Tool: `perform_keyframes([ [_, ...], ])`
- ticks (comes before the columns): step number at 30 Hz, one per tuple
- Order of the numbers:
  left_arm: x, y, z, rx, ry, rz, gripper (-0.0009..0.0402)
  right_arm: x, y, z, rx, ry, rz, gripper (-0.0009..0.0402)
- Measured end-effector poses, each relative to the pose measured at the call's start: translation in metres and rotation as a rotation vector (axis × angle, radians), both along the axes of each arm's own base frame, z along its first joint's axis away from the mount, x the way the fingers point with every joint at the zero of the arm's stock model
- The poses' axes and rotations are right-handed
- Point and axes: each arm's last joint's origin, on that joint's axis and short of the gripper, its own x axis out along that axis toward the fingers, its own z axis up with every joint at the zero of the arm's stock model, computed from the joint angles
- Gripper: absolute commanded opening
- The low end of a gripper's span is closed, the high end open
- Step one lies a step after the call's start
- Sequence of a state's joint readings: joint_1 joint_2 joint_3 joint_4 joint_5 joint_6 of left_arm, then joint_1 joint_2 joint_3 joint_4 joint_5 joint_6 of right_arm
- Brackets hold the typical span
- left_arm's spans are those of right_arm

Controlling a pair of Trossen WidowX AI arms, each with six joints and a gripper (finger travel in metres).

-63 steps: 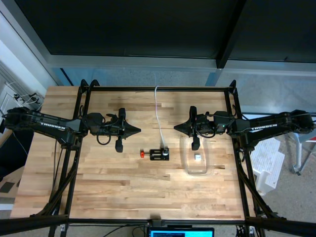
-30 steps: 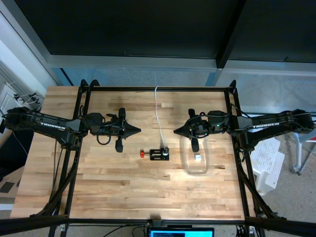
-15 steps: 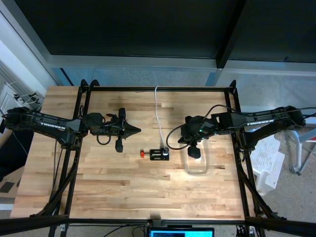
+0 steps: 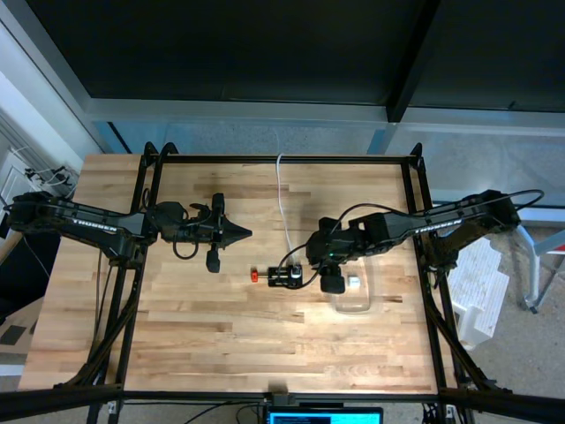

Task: Remove the power plug from the receptacle and place in the container

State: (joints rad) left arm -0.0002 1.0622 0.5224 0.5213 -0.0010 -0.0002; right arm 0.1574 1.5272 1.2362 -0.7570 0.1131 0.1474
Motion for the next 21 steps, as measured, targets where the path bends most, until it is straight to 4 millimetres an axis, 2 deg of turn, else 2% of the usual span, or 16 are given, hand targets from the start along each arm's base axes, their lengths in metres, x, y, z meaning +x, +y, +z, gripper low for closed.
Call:
perform_keyframes([
  [6, 0.0, 0.0, 0.0, 0.0, 0.0, 0.0, 0.0, 0.019, 0.005, -0.008, -0.005, 0.048, 0.002, 0.0237],
  [14, 0.0, 0.0, 0.0, 0.0, 0.0, 0.0, 0.0, 0.047, 0.01, -0.019, -0.014, 0.101, 0.003, 0.0236],
  [21, 0.0, 0.0, 0.0, 0.0, 0.001, 0.0, 0.0, 0.056, 0.012, -0.035, -0.021, 0.147, 0.002, 0.0236],
])
